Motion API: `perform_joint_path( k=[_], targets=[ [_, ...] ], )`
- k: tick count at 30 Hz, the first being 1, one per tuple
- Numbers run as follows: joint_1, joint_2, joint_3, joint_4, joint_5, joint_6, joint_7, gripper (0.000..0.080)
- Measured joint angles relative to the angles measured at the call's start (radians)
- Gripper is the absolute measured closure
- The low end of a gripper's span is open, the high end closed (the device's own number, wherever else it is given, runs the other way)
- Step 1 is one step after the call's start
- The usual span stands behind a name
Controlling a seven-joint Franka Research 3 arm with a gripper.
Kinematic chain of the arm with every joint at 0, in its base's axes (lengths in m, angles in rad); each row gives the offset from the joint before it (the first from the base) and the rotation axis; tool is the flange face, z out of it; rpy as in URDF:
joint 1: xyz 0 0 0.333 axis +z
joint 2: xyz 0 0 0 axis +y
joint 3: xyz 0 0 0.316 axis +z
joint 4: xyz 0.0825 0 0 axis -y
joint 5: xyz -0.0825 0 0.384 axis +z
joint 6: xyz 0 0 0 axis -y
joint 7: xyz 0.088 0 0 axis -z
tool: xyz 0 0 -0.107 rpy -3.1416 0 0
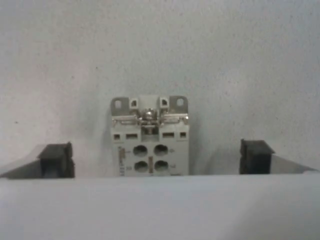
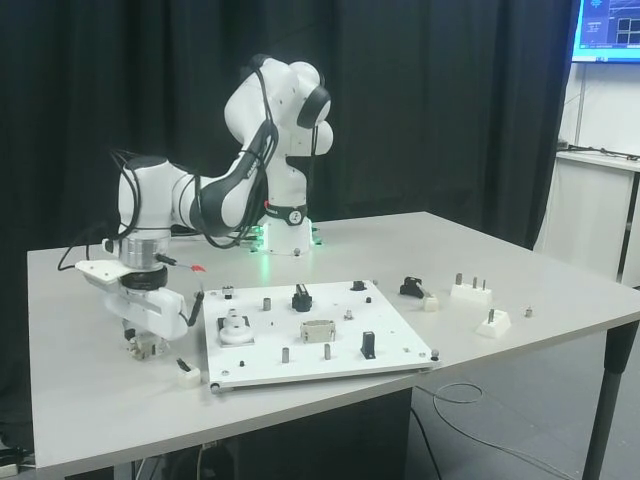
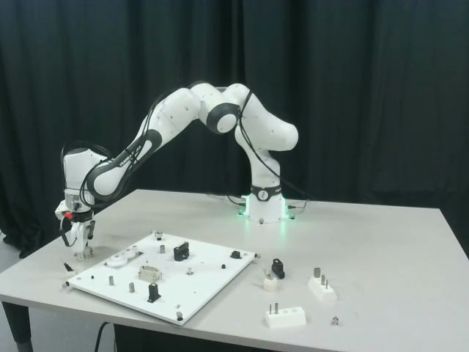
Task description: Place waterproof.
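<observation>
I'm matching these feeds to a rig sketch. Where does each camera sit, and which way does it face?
Wrist view: on the wrist, looking down between the open gripper at a white connector part on the grey table.
First room view: off the table's front corner, facing the whole arm and white board.
Second room view: opposite front corner, same arm and board.

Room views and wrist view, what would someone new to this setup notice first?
First the white robot arm, arching from its base at the back of the grey table down to the table's edge beside the white square assembly board. Under its open gripper sits a small white connector block with round holes, resting on the table between the black fingertips. Small white fixtures lie loose on the board's other side.
</observation>
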Motion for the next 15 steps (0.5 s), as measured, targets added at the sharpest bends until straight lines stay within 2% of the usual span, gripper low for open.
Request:
perform_joint_path(
  k=[3,4,15],
  targets=[
    [0.002,-0.01,-0.001,0.0,-0.002,-0.003,0.0,0.013],
    [0.002,-0.014,-0.002,0.0,-0.003,-0.004,0.0,0.0026],
    [0.011,-0.078,-0.004,0.0,-0.043,-0.054,-0.005,0.0007]
  ],
)
